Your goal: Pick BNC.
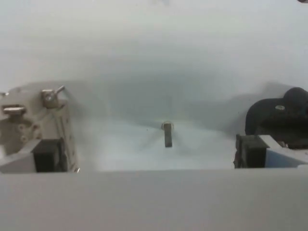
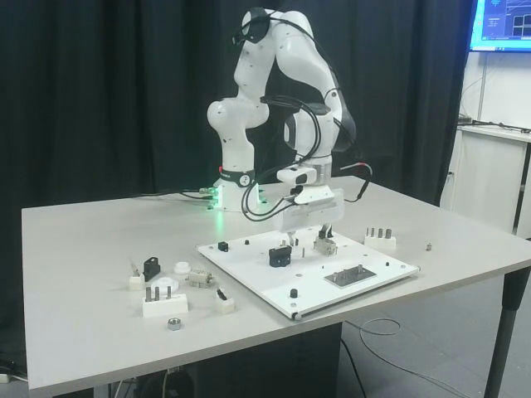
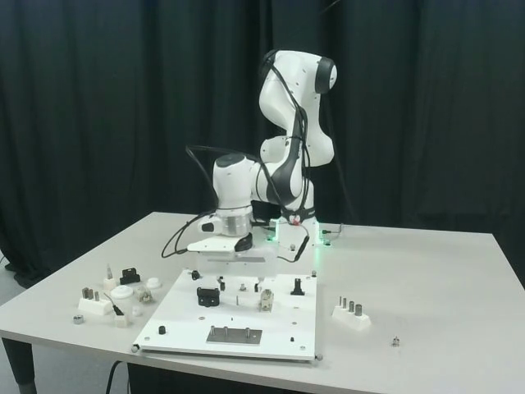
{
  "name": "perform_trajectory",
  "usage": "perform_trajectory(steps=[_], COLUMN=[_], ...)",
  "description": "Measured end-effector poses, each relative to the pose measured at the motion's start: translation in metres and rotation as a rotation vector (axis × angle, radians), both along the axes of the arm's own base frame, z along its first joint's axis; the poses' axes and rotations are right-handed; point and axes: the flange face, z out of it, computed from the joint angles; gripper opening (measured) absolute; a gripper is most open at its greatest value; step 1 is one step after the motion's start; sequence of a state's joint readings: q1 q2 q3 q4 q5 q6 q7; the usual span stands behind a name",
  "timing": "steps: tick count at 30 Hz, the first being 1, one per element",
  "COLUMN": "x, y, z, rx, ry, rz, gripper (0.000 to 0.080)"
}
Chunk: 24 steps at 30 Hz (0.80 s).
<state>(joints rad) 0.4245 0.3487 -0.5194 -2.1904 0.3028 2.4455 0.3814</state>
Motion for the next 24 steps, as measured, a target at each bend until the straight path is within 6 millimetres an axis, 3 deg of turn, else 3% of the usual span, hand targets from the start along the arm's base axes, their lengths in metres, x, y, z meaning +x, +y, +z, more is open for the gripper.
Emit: perform_trajectory(steps=[3,4,11,24], x=[0.000,0.000,-0.001,-0.002], y=[-0.001,-0.001,-0.004,-0.009], z=[0.007,0.010,0.023,0.031], rx=[0.011,0.014,0.030,0.026], ry=[-0.001,-0.002,-0.005,-0.009], rz=[-0.003,-0.004,-0.008,-0.004], gripper=[0.0747,0.0789,0.0789,0.0800])
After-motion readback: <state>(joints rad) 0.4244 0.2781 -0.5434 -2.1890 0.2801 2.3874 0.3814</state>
